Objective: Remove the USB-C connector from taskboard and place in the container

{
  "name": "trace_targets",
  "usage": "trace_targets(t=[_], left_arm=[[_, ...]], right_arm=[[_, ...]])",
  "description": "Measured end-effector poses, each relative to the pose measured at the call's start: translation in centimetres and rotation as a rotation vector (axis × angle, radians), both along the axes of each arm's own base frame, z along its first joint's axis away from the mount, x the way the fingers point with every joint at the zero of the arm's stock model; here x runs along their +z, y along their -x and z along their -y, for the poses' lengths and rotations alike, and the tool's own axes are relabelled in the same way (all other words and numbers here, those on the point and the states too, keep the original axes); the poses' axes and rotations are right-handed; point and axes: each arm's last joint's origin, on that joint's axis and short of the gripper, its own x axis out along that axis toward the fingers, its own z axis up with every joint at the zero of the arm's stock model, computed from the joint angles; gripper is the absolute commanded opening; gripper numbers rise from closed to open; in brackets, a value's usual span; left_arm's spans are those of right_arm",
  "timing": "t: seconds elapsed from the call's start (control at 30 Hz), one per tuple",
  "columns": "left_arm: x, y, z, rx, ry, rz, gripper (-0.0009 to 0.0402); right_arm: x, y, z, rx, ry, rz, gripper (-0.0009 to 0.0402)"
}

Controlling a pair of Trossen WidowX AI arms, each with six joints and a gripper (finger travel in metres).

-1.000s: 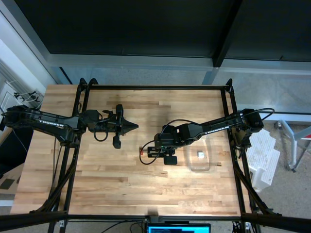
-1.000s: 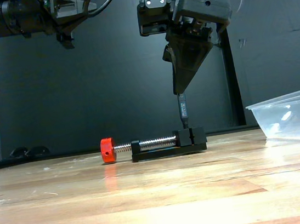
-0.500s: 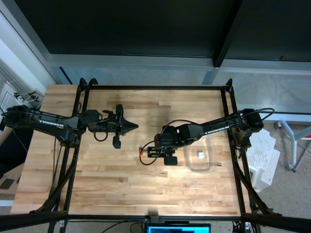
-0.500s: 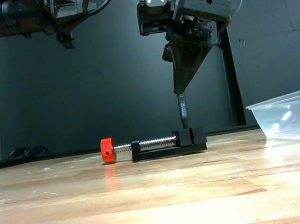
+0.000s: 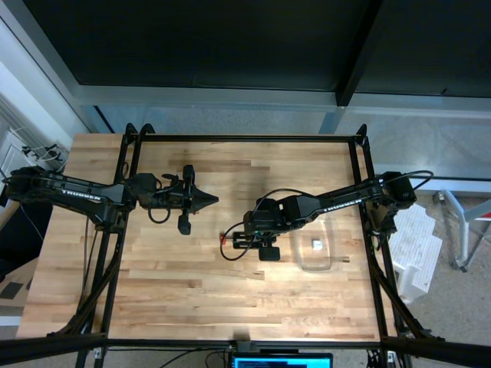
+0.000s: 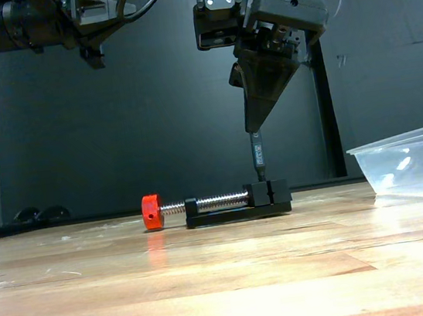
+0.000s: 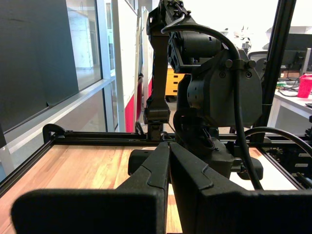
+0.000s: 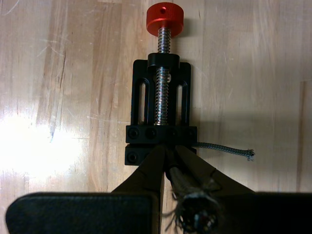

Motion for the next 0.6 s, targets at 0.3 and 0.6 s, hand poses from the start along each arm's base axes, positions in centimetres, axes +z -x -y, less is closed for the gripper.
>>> trace_targets(t=[0.3, 0.6], left_arm=[[0.0, 0.0, 0.0, 0.000, 0.000, 0.000, 0.0000], [0.0, 0.0, 0.0, 0.000, 0.000, 0.000, 0.0000]], right_arm=[[0.4, 0.2, 0.0, 0.000, -0.002, 0.006, 0.0000], [1.6, 0.7, 0.2, -0.003, -0.001, 0.025, 0.0000]])
